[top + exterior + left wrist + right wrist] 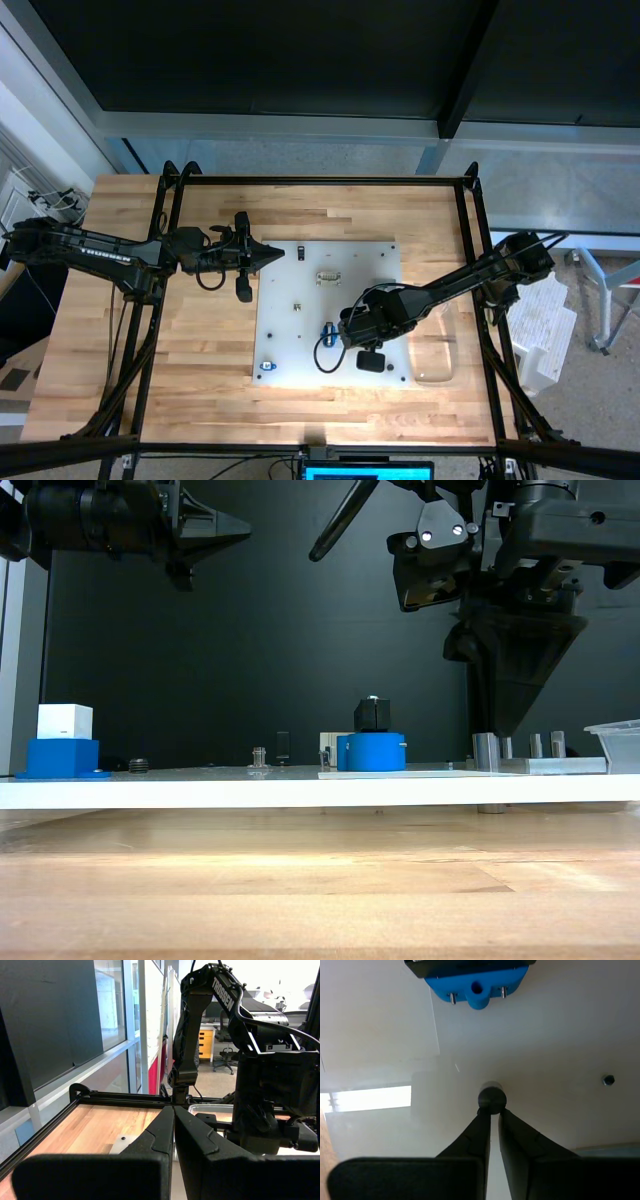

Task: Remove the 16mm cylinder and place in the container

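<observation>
**A:** Where is the cylinder, and how is it set?

**B:** It is seen standing upright on the white board, in the board's near half, between the blue connector and the container. The long axis is vertical. From the right wrist only its round top is seen, end-on.

**A:** How is it placed relative to the right claw?

**B:** It is straight below. The claw is pointed down, with its tip at or just above the cylinder's top; whether they touch cannot be told. The fingers are drawn almost together, with only a thin slit left that is narrower than the cylinder, so nothing is pinched. By judgement, the claw has to be spread before it is lowered around the rod, and then a pull straight up along the axis is called for.

**A:** And the left claw?

**B:** It is pressed together and held high over the board's left edge, pointed toward the counter's right edge. It is well apart from the cylinder, so the right arm is far nearer.

**A:** Where is the container?

**B:** It is set on the counter just beside the board's right side. The cylinder is not yet in it. The carry is judged short, toward the counter's right edge.
</observation>
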`<state>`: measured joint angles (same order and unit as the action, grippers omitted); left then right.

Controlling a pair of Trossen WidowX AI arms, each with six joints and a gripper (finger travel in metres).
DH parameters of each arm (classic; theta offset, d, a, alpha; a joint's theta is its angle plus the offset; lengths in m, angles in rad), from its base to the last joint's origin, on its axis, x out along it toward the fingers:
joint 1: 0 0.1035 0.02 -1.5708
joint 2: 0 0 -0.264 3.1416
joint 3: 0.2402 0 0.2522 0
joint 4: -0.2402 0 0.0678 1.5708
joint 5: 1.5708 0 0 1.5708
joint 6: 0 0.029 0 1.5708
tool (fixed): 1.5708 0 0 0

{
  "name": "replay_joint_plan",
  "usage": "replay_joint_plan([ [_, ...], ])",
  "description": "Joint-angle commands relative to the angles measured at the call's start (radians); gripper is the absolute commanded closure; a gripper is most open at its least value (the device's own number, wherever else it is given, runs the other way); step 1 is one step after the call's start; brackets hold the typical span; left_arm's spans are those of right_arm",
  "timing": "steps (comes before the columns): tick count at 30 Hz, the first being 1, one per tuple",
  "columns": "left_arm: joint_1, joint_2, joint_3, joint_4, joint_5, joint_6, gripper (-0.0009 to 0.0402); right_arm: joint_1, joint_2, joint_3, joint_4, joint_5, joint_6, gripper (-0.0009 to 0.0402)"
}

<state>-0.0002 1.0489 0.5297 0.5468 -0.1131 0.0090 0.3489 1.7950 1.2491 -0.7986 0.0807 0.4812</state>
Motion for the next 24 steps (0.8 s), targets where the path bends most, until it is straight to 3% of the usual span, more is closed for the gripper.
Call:
replay_joint_plan([
  [1,0.000,0.000,0.000,0.000,0.000,0.000,0.0393,0.001,0.002,-0.013,0.005,-0.003,0.001,0.0392],
  [22,0.000,0.000,0.000,0.000,0.000,0.000,0.0393,0.010,0.002,-0.021,0.008,-0.004,0.002,0.0393],
  [24,0.000,0.000,0.000,0.000,0.000,0.000,0.0393,0.011,-0.001,-0.021,0.007,-0.016,0.002,0.0393],
])
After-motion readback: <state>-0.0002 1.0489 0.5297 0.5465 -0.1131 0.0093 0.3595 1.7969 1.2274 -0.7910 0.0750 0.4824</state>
